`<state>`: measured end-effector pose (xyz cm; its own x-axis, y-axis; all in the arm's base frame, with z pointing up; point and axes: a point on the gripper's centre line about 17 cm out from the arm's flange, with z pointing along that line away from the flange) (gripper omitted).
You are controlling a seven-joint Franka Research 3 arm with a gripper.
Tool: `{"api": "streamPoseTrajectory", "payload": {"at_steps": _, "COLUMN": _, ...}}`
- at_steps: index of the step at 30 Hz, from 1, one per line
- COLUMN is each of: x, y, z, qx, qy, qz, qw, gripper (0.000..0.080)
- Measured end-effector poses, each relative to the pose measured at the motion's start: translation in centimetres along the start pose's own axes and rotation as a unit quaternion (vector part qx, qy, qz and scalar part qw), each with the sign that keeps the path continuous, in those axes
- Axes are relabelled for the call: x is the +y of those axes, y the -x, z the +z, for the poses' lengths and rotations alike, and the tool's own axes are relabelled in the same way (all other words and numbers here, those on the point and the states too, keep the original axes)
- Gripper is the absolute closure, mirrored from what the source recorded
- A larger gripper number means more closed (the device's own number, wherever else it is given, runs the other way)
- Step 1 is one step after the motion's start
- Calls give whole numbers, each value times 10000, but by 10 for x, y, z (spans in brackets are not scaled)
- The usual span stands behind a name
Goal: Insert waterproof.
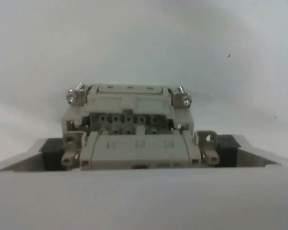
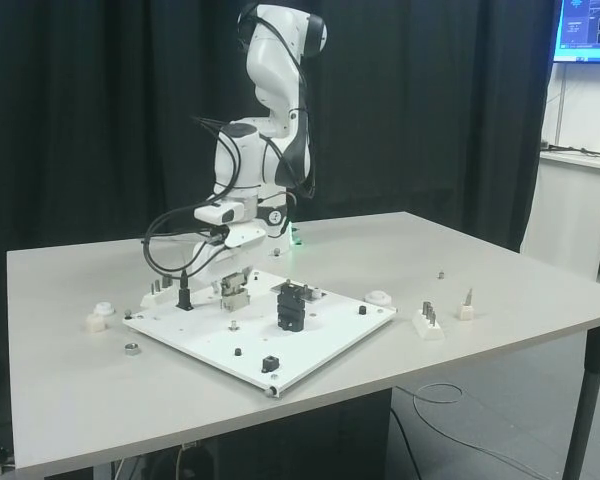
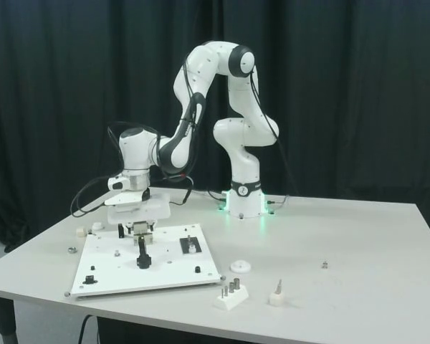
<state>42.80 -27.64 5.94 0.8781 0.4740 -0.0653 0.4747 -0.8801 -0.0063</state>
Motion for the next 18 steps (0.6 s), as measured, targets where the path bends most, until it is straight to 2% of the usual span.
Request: {"api": "streamPoseTrajectory", "payload": {"at_steps": 18, "x": -6, "y": -5, "z": 3, "qx": 171, "qy": -144, "qz": 231, "qw": 9995, "gripper": 176}}
